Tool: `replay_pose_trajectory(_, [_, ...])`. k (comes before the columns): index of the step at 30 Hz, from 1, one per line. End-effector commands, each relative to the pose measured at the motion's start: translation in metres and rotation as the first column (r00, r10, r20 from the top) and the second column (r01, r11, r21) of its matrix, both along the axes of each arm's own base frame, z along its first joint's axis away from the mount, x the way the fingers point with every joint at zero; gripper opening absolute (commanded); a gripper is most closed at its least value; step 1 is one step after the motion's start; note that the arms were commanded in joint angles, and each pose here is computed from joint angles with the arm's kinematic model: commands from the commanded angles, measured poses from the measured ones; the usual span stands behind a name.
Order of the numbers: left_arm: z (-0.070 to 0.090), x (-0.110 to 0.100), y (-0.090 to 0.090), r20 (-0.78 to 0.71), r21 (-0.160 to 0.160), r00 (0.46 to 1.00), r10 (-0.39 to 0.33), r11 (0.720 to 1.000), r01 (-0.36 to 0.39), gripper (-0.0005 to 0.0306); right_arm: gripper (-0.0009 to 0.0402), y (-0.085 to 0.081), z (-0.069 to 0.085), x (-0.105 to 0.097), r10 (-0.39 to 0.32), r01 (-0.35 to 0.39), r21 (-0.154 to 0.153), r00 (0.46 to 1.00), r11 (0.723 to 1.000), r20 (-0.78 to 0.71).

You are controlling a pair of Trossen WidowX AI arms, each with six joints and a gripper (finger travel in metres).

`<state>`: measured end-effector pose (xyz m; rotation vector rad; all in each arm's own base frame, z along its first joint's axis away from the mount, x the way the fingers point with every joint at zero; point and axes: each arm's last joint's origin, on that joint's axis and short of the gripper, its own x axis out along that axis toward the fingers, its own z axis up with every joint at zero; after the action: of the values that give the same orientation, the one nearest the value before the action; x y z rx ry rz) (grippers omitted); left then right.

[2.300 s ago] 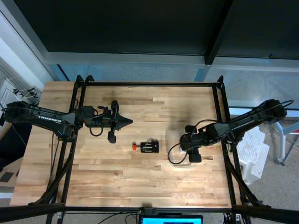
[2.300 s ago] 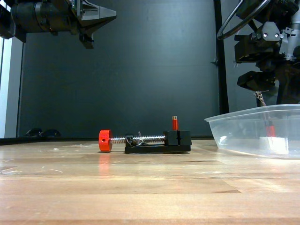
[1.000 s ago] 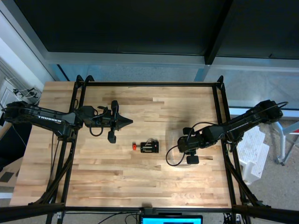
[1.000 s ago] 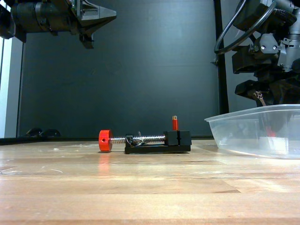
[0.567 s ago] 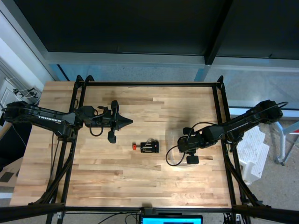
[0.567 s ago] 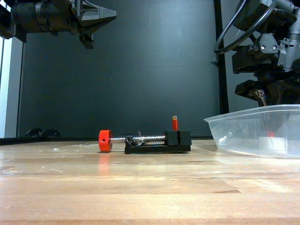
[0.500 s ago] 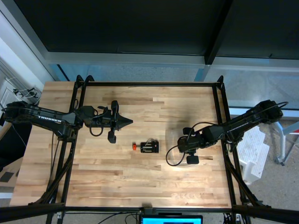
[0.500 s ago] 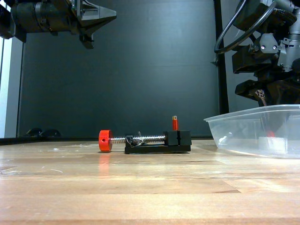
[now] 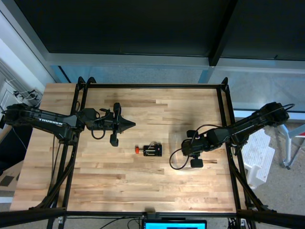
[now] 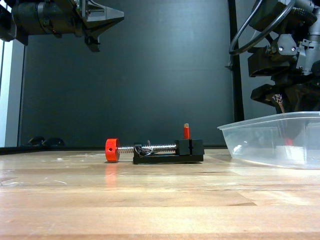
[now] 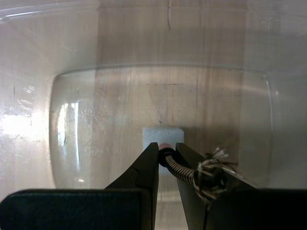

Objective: Pick the RCA connector and install on taskboard

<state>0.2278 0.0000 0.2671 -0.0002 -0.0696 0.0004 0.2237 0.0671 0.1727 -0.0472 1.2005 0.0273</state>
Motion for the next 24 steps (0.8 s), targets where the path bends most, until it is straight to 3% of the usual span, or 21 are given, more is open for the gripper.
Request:
replay_pose_trajectory(1, [0.0,0.0,0.0,0.0,0.0,1.0,0.0,1.0,0.0,0.0,0.0,0.0,0.006,0.0,0.0,0.0,0.005,1.0,1.0,0.014])
replay_pose_trajectory(17, [0.0,0.0,0.0,0.0,0.0,1.0,0.0,1.0,0.0,0.0,0.0,-0.004,0.055,-0.01,-0.006,0.005,0.018,0.999,1.0,0.053])
replay_pose_trajectory(24, [0.0,0.0,0.0,0.0,0.0,1.0,0.0,1.0,0.0,0.0,0.0,-0.005,0.062,-0.014,-0.007,0.006,0.016,0.999,1.0,0.046])
